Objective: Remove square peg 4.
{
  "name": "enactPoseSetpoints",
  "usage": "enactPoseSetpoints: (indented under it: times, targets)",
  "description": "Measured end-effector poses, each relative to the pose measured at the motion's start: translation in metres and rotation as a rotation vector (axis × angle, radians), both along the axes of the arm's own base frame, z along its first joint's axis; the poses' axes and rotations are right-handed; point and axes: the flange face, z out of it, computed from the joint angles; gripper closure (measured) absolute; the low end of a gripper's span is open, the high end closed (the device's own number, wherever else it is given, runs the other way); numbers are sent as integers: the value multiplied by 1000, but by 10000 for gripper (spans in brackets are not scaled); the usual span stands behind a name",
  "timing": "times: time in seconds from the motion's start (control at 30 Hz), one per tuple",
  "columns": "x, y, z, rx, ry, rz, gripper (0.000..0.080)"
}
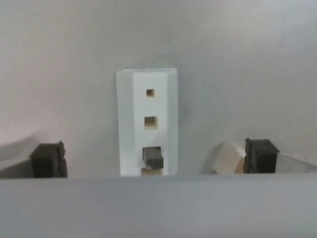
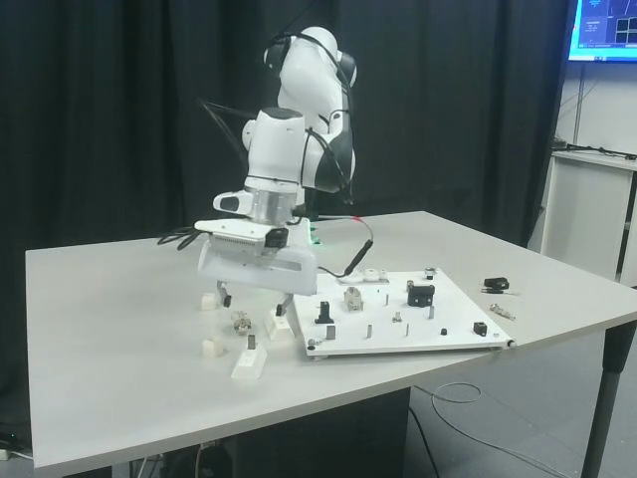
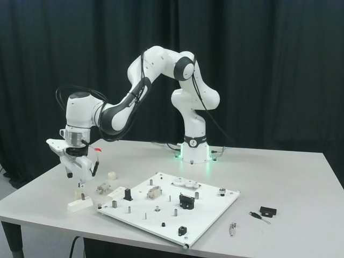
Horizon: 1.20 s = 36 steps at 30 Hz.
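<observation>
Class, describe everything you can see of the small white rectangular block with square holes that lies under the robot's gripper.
The small white rectangular block looks like smooth plastic, with bevelled edges. It lies flat on the grey table, apart from the large white board. Along its length runs a row of square holes, growing in size: two are empty, and a dark grey square peg stands in the next one. The gripper hangs above it, black fingertips wide apart on either side, not touching it. Its near end is hidden in the wrist view.

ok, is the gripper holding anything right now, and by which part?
Nothing held. The gripper is open above the white block; the black peg sits in its hole, untouched.
</observation>
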Motion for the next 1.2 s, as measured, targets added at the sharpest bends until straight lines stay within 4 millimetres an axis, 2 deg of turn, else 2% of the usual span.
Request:
enactPoseSetpoints:
  times: [0.8, 1.2]
  targets:
    - [4, -3, 9, -13, 2, 113, 3]
    - [8, 6, 9, -2, 5, 162, 3]
